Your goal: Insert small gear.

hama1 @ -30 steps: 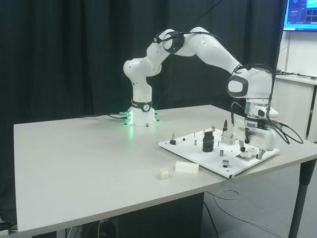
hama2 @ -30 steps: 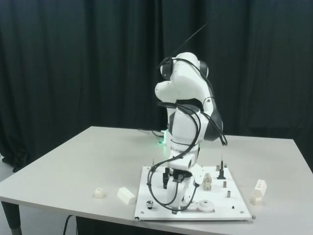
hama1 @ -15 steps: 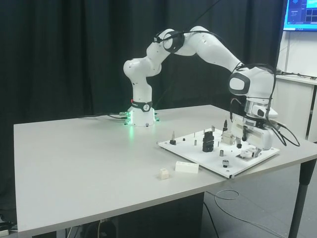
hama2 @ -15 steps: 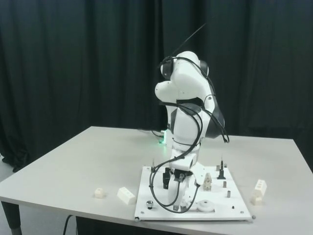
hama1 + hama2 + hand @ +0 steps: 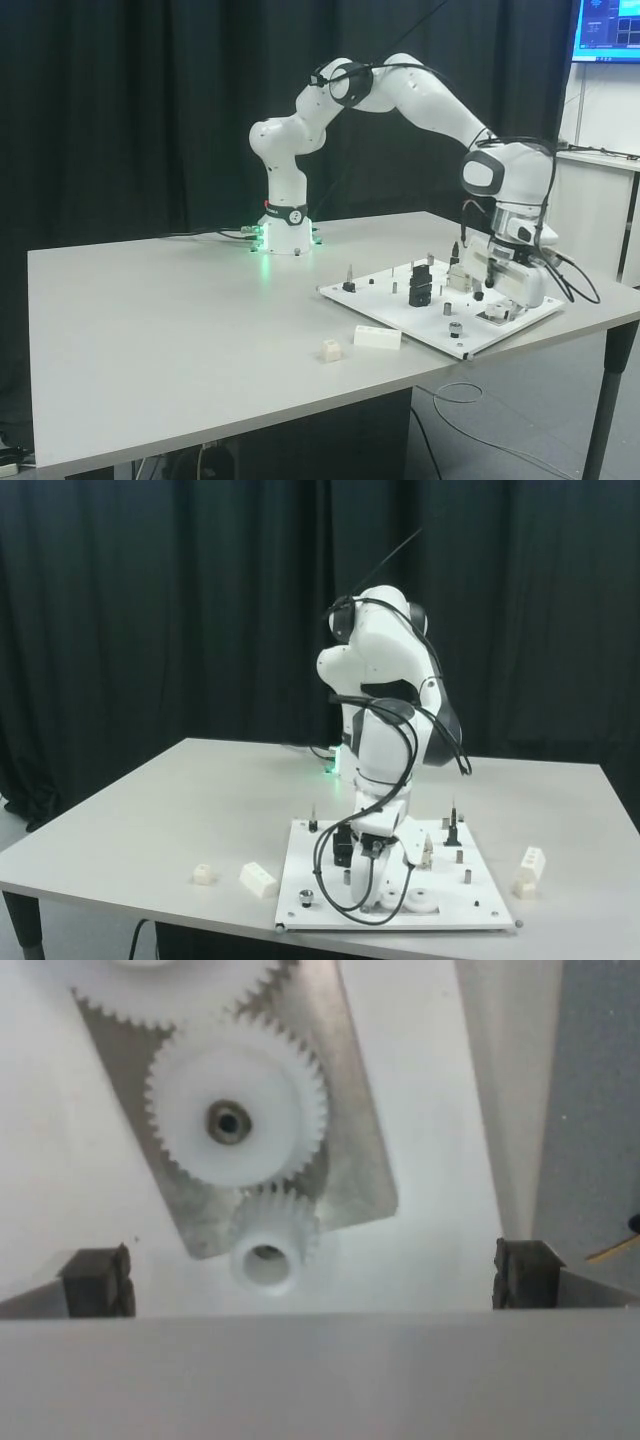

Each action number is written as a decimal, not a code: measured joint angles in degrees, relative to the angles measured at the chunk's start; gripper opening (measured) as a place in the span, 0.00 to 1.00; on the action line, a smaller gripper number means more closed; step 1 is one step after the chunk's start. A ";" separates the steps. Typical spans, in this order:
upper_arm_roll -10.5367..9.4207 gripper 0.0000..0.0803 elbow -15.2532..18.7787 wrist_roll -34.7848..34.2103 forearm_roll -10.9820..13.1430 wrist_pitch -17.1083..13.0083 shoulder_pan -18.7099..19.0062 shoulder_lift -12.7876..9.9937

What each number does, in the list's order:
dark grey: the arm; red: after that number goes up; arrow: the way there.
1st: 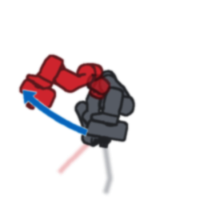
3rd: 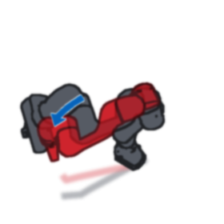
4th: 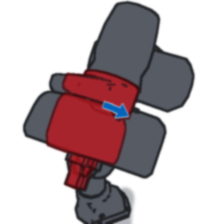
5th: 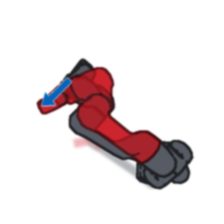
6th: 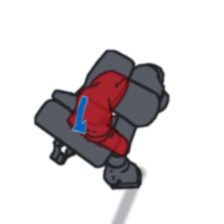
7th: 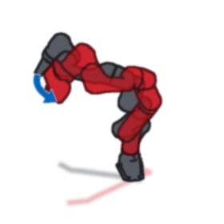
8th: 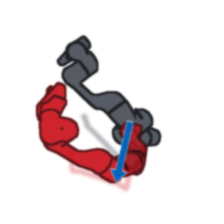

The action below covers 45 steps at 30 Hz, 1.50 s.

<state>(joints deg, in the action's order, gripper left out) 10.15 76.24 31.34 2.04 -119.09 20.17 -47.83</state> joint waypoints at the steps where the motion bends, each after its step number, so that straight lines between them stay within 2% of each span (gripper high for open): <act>1: -0.05 1.00 0.12 0.04 0.00 -0.01 0.00 0.01; 18: -0.76 1.00 2.66 0.56 0.01 -0.01 0.23 1.27; 27: -0.75 1.00 6.78 1.91 0.00 -0.34 0.35 4.12; 35: -0.81 1.00 10.60 1.91 0.02 -4.47 0.36 6.00; 45: -1.55 1.00 14.05 1.84 0.23 -11.38 0.36 6.34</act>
<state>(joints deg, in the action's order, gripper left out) 8.61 90.29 33.17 2.27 -130.48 20.53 -41.48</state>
